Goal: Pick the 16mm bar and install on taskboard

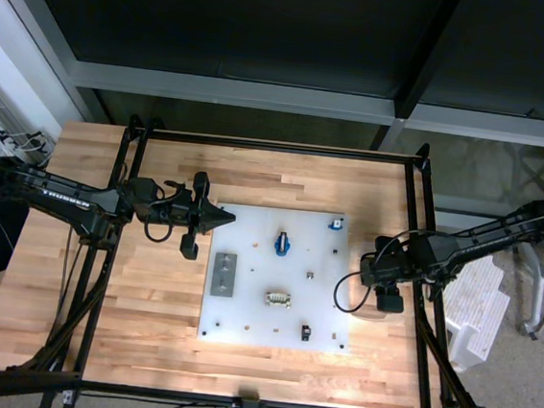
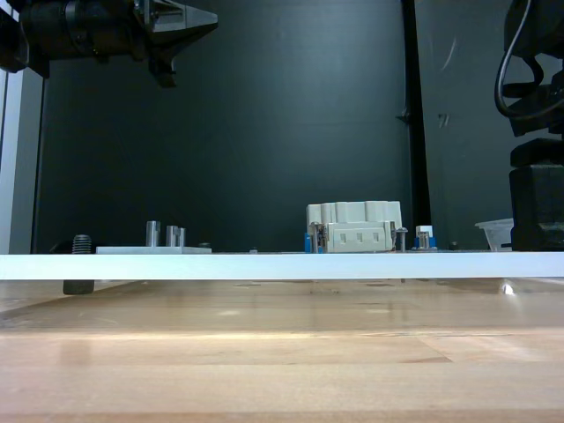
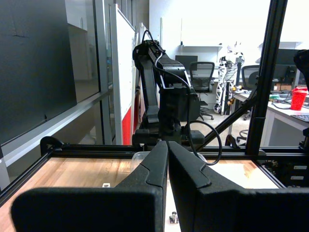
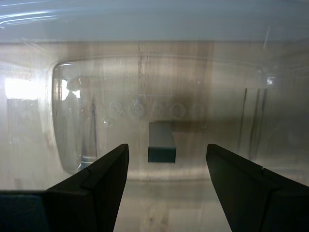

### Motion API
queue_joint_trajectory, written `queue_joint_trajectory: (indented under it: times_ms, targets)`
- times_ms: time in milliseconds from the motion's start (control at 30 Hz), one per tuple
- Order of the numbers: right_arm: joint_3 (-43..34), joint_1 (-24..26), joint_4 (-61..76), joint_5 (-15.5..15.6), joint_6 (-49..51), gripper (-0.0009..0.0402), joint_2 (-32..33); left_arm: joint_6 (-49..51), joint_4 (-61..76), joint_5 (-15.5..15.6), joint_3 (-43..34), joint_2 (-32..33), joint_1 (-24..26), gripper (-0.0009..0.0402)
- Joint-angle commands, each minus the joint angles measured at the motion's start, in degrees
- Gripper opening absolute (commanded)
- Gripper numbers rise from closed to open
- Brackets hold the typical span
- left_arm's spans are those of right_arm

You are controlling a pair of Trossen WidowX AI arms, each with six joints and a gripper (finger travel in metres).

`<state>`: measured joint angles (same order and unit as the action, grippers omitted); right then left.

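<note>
We count one bar, free in one bin right of the board, under the released right gripper. Left gripper: clenched empty, above board's left edge.

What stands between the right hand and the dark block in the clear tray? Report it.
Nothing visible. The right hand hangs open over the clear tray, its fingers either side of the dark block lying free inside. The left hand, shut, is high over the board at its left edge, away from it.
</note>
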<state>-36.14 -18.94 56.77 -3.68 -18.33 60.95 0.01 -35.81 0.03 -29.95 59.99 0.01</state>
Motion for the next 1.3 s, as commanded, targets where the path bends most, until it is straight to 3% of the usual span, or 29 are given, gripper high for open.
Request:
queue_joint_trajectory:
  times_ms: [33,600,1033,1300]
  targets:
    - [0.66,-0.15,-1.44,0.02,-0.74,0.0224,0.72,0.00,-0.04,0.00,0.00,0.00,-0.02,0.0000]
    - [1.95,-1.05,-2.82,-0.07,-1.27,0.0220,1.09,0.00,-0.02,-0.02,0.00,0.00,0.00,0.0000]
    - [2.69,-1.09,-3.85,-0.98,-1.31,0.0137,1.09,0.00,-0.02,-0.02,0.00,0.00,0.00,0.0000]
    - [2.69,-1.14,-3.74,-0.98,-1.27,0.0108,1.09,0.00,-0.02,0.00,0.00,0.00,0.00,0.0000]
